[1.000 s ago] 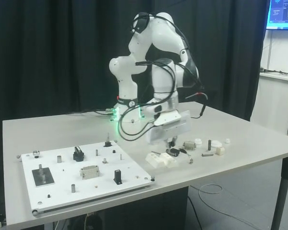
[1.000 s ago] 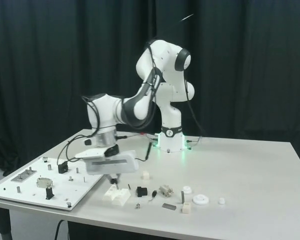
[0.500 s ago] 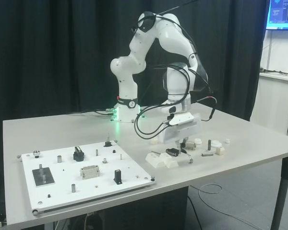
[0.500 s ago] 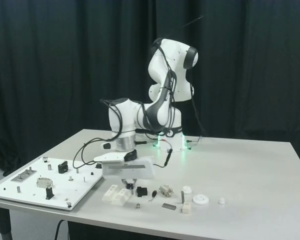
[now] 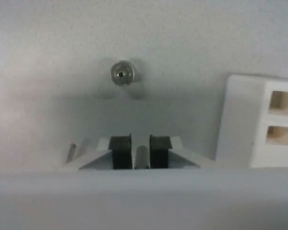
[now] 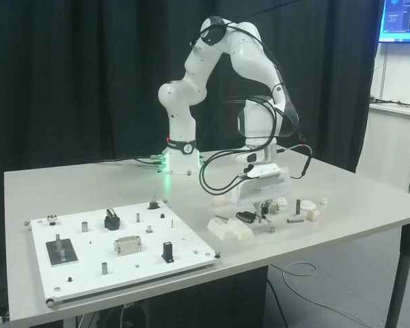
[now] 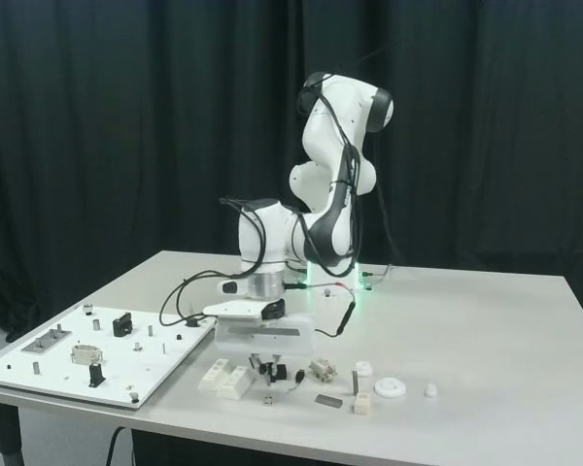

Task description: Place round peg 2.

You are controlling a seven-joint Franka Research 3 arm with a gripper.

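A small grey round peg (image 5: 122, 74) stands on end on the table, seen from above in the wrist view, a little ahead of my fingertips. It is the short pin (image 6: 272, 227) among the loose parts, also visible as a small upright pin (image 7: 268, 398) in the second room view. My gripper (image 5: 141, 152) hangs low over the table near it (image 6: 262, 209) (image 7: 264, 366). The two black pads (image 5: 120, 152) stand a narrow gap apart, and I make out nothing held between them.
A white slotted block (image 5: 261, 127) (image 6: 230, 229) (image 7: 228, 377) lies close beside the gripper. A black connector (image 6: 246, 217), a grey key (image 6: 295, 220), white gears (image 7: 389, 387) and a cube (image 6: 313, 214) lie around. The white assembly board (image 6: 184, 263) lies further off.
The arm has swung away from the board side, past the white block, and has come down over the loose parts near the small peg.
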